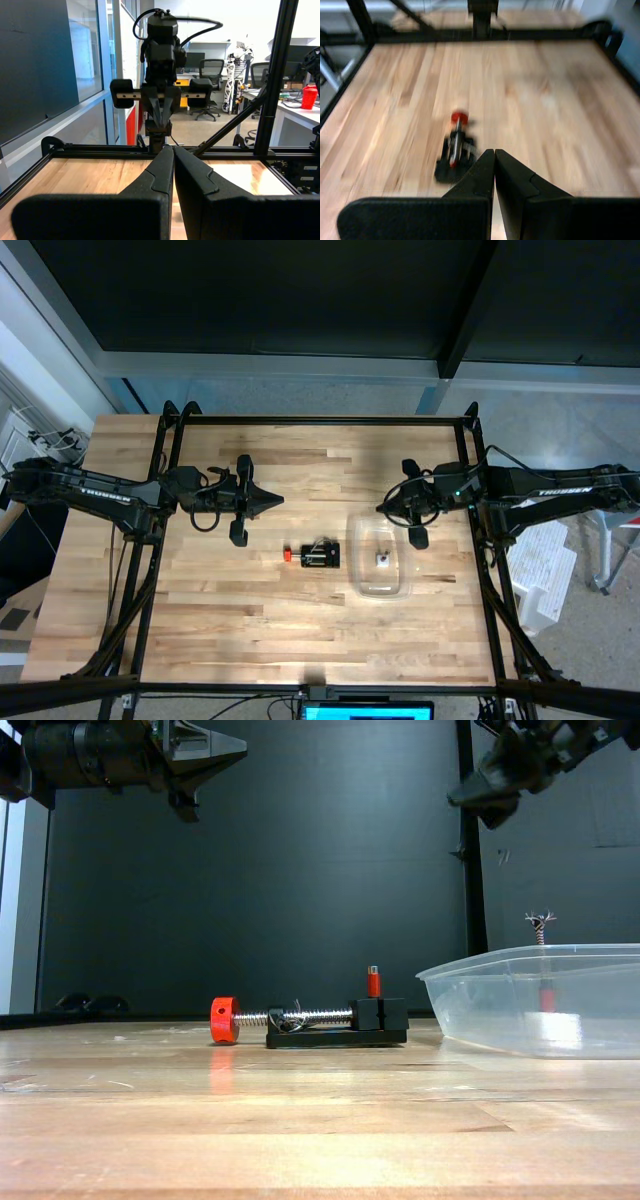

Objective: Pick the RCA connector and install on taskboard

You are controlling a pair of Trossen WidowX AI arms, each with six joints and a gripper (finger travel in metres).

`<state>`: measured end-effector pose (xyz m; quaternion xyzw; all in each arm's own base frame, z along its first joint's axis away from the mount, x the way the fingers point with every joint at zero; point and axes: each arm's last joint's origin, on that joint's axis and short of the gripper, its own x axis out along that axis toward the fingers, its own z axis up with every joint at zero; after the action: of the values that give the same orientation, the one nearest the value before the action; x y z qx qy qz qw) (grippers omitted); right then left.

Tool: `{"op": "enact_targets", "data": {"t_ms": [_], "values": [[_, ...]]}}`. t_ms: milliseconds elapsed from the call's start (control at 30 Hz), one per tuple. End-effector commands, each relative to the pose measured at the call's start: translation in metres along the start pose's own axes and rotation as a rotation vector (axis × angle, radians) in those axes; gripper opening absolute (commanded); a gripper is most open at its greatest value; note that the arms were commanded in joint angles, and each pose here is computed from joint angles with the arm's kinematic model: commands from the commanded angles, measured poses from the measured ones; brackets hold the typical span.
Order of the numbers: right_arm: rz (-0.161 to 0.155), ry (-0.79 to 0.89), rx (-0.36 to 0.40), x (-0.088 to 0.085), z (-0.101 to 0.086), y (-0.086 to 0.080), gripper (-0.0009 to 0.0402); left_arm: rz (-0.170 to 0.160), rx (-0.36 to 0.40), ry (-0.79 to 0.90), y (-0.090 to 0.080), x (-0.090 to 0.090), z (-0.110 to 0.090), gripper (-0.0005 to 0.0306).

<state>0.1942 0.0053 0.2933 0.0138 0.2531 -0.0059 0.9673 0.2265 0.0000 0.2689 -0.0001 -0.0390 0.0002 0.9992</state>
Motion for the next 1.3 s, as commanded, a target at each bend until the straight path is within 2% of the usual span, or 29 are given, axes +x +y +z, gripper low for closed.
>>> {"op": "enact_targets", "data": {"t_ms": [33, 133, 267, 433, 600, 733, 1000, 1067, 1100, 1233, 1300], "values": [[0.009, 0.084, 0.009, -0.004, -0.004, 0.003, 0.0000, 0.000, 0.000, 0.000, 0.000, 0.000, 0.000, 0.0000], [0.016, 0.155, 0.001, -0.008, -0.007, 0.008, 0.0000, 0.000, 0.000, 0.000, 0.000, 0.000, 0.000, 0.0000], [-0.014, 0.230, -0.013, -0.013, -0.012, 0.016, 0.0000, 0.000, 0.000, 0.000, 0.000, 0.000, 0.000, 0.0000], [0.034, 0.287, 0.003, -0.017, -0.018, 0.029, 0.0000, 0.000, 0.000, 0.000, 0.000, 0.000, 0.000, 0.0000], [0.043, 0.358, -0.013, -0.021, -0.027, 0.040, 0.0000, 0.000, 0.000, 0.000, 0.000, 0.000, 0.000, 0.0000], [0.035, 0.420, -0.030, -0.022, -0.033, 0.045, 0.0000, 0.000, 0.000, 0.000, 0.000, 0.000, 0.000, 0.0000], [0.010, 0.487, -0.008, -0.016, -0.038, 0.047, 0.0000, 0.000, 0.000, 0.000, 0.000, 0.000, 0.000, 0.0000], [-0.011, 0.494, 0.004, -0.013, -0.039, 0.047, 0.0003, 0.000, 0.000, 0.000, 0.000, 0.000, 0.000, 0.0000], [-0.025, 0.502, 0.004, -0.011, -0.040, 0.047, 0.0008, 0.000, 0.000, 0.000, 0.000, 0.000, 0.000, 0.0000], [-0.046, 0.538, 0.014, 0.001, -0.042, 0.050, 0.0049, 0.000, 0.000, 0.000, 0.000, 0.000, 0.000, 0.0000], [-0.046, 0.534, 0.021, 0.006, -0.042, 0.052, 0.0076, 0.000, 0.000, 0.000, 0.000, 0.000, 0.000, 0.0000]]}}
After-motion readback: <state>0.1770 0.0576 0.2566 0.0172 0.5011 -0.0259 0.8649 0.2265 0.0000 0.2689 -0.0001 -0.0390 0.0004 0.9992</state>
